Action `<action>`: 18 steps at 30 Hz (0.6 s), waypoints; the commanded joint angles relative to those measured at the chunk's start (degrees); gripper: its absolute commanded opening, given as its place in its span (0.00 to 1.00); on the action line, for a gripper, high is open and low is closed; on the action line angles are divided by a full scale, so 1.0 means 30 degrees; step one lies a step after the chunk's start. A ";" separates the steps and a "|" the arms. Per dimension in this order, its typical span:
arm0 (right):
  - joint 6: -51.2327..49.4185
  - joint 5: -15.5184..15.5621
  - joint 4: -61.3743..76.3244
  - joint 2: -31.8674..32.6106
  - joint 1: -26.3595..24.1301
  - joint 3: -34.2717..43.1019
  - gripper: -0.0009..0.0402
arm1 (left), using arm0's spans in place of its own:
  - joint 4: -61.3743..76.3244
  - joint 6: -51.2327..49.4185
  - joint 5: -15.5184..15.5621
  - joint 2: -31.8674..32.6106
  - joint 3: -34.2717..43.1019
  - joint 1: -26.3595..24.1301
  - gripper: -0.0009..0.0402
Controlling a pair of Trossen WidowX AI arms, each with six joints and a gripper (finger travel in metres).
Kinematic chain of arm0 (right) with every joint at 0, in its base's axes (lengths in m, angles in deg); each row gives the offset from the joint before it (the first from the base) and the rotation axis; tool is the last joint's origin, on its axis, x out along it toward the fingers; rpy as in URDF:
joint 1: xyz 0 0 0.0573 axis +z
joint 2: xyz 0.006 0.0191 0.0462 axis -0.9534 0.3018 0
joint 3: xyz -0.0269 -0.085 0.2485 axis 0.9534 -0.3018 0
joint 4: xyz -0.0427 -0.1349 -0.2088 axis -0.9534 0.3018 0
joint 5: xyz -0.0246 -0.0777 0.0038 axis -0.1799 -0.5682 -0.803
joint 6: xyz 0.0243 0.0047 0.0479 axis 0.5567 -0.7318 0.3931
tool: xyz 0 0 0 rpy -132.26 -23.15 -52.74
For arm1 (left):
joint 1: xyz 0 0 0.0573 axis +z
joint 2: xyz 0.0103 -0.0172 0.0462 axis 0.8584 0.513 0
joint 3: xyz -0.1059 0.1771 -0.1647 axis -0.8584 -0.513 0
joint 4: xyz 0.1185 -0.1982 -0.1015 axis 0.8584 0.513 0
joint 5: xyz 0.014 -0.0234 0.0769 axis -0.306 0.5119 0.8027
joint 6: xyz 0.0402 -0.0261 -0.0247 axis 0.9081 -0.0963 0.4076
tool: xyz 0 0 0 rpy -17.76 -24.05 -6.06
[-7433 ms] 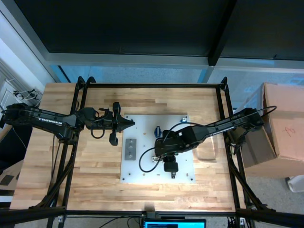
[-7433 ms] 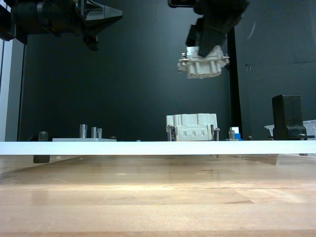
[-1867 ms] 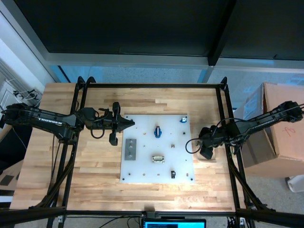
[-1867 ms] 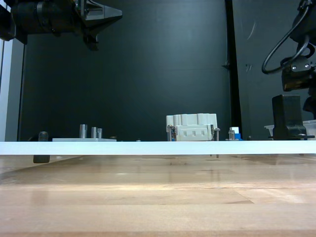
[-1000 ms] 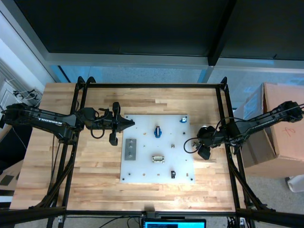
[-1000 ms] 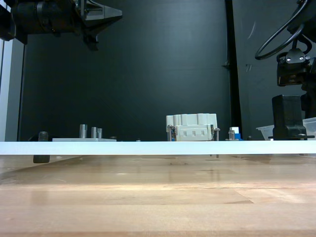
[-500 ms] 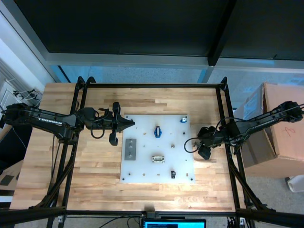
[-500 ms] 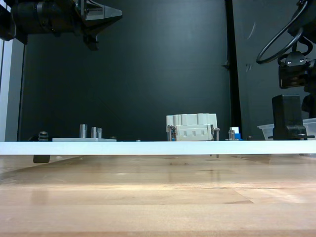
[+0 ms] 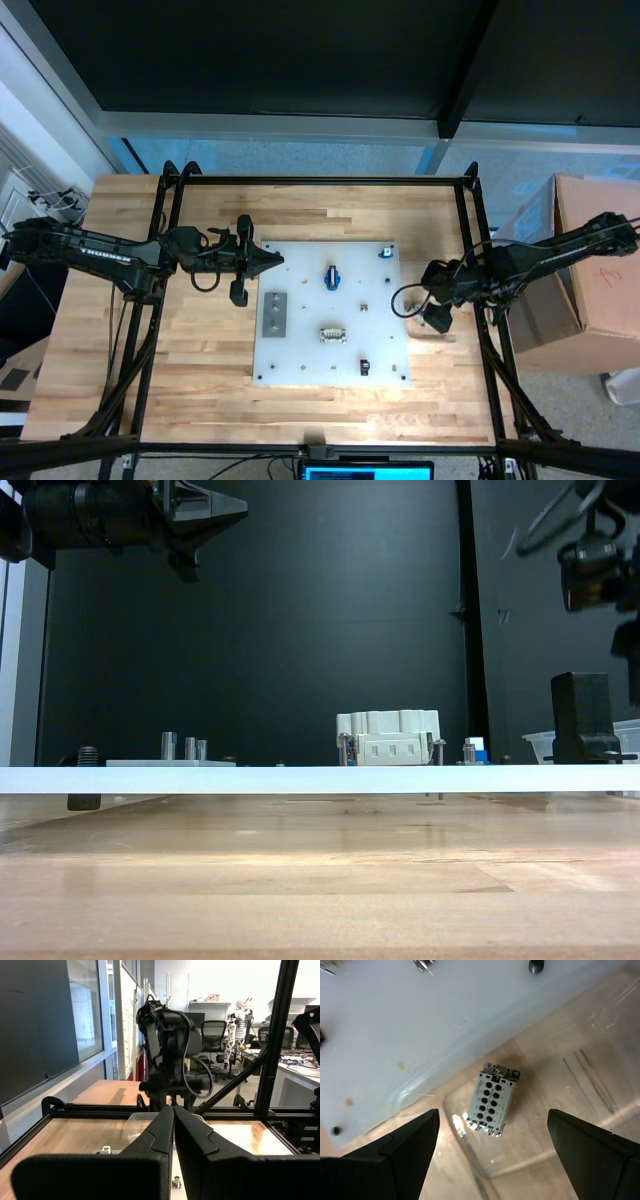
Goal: Remove the HAN10E connector from the taskboard and place in the container
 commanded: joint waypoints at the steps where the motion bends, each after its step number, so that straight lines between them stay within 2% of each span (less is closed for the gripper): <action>1: -0.0168 -0.0102 0.1428 0.0000 0.0007 0.1282 0.74 | -0.0007 0.0000 -0.0007 0.0007 0.0000 0.0000 0.02; 8: -0.0182 -0.0393 0.3956 0.0000 0.0007 0.3075 0.70 | -0.0007 0.0000 0.0000 0.0000 0.0000 0.0000 0.02; 18: -0.0364 -0.0663 0.4036 0.0007 0.0000 0.3089 0.67 | -0.0007 0.0000 0.0000 0.0007 0.0000 0.0007 0.02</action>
